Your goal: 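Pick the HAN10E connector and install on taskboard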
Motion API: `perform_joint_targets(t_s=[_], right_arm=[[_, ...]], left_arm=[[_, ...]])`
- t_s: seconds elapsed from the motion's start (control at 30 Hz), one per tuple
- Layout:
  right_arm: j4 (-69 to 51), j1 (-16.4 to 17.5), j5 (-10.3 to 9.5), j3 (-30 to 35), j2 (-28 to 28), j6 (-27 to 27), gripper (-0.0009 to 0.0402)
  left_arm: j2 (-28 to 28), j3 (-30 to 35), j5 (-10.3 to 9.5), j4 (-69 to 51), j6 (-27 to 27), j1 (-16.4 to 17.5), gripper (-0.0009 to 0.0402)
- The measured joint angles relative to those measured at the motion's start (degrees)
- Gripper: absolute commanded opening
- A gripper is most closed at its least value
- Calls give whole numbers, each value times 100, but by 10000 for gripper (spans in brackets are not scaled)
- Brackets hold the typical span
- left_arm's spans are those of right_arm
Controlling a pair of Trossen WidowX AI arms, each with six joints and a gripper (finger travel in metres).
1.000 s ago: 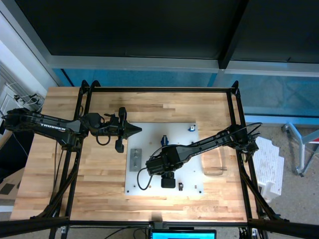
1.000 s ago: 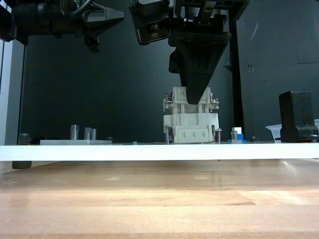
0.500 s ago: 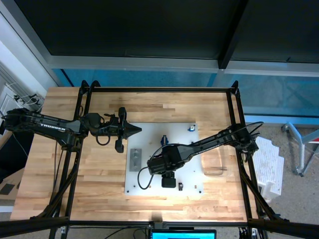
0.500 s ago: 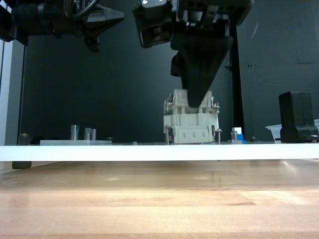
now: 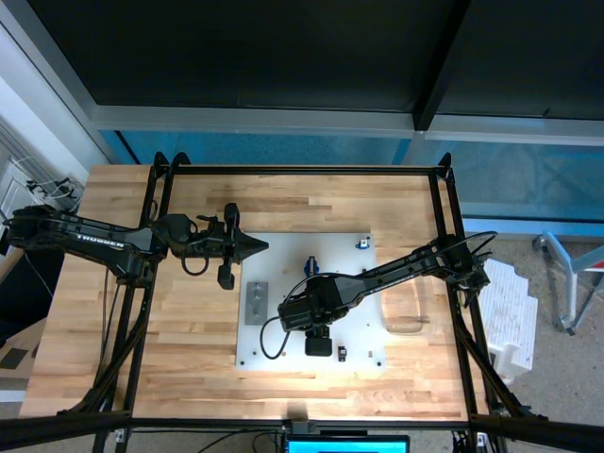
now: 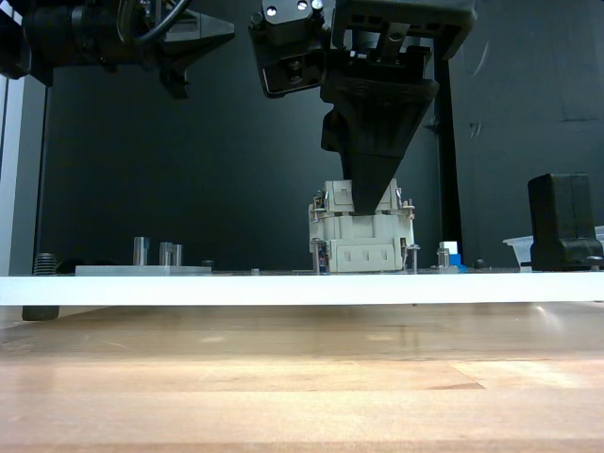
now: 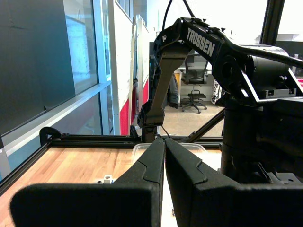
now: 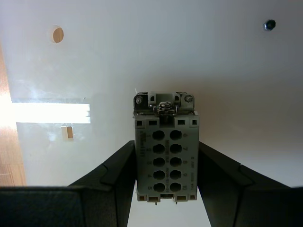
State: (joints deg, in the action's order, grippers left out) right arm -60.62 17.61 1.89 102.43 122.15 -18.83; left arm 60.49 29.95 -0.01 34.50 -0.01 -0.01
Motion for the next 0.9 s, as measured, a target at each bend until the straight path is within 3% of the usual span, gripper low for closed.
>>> perform_joint_targets(t_s=[0.17,0.37,0.6,0.9], right_arm=[[-2,0,-2,-2,4,-7,10],[-4,0,0,4,-2,-11,51],[11,0,0,9,-42,-13,115],[-7,2,-15,-13,-116,-33,225]], left_arm=[[0,0,0,-2,0,0,1],[0,0,0,-2,2,0,1],[-2,-2,-2,-2,2,0,1],[-2,0,0,-2,0,0,1]])
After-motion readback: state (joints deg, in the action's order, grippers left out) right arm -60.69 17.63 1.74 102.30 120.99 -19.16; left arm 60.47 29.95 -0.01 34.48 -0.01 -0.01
